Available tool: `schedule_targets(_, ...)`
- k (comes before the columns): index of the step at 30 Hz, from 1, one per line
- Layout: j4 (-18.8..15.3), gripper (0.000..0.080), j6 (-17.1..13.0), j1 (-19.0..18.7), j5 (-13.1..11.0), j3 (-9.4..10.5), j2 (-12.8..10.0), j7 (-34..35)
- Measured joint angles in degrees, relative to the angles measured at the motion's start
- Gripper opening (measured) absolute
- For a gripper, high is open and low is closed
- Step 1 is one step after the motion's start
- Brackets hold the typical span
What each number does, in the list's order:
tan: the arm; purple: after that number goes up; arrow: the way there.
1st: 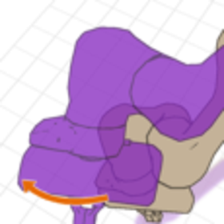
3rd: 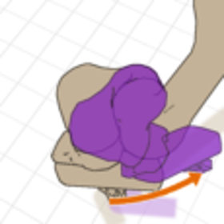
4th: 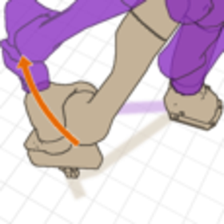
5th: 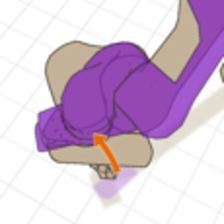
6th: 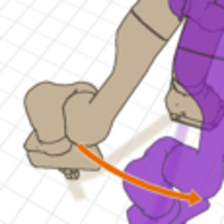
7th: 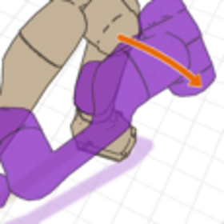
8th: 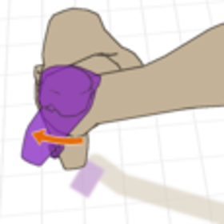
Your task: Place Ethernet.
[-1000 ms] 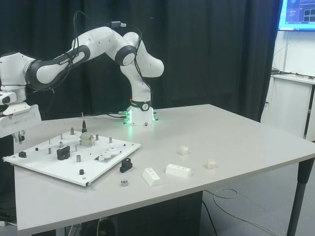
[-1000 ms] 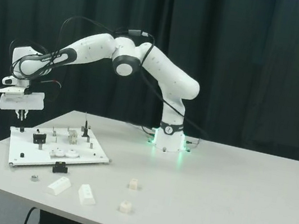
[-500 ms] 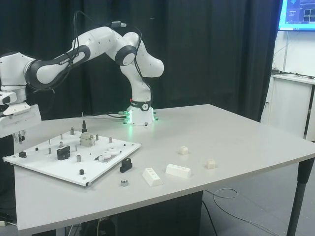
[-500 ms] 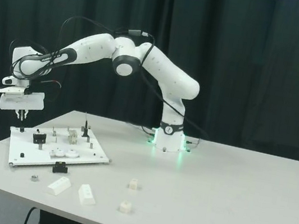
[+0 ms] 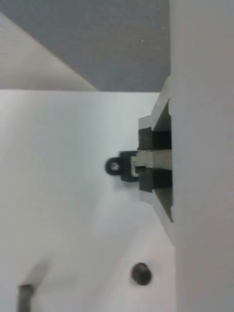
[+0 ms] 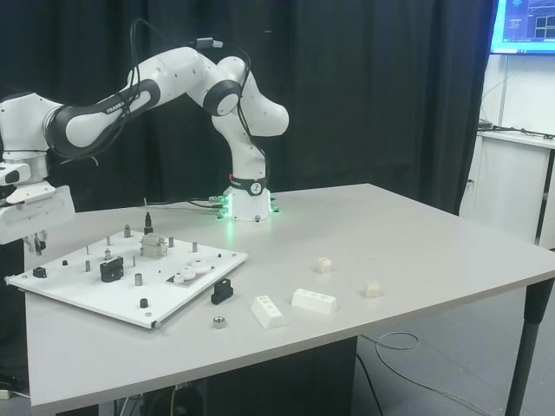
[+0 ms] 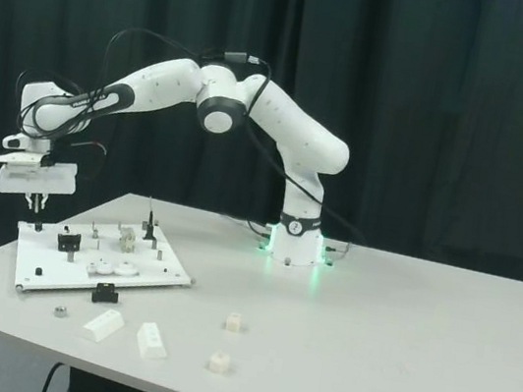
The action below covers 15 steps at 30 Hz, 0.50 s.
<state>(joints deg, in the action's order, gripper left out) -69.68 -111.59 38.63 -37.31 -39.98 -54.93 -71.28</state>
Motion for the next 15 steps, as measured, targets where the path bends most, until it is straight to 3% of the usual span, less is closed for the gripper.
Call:
schedule_targets(7, 0.9, 0.0078, 1.2, -0.6, -3.2, 0.01, 0.0, 0.0)
schedule_targets(15, 2.1, 0.0078, 4.7, -1.7, -5.9, 0.01, 0.3, 1.0)
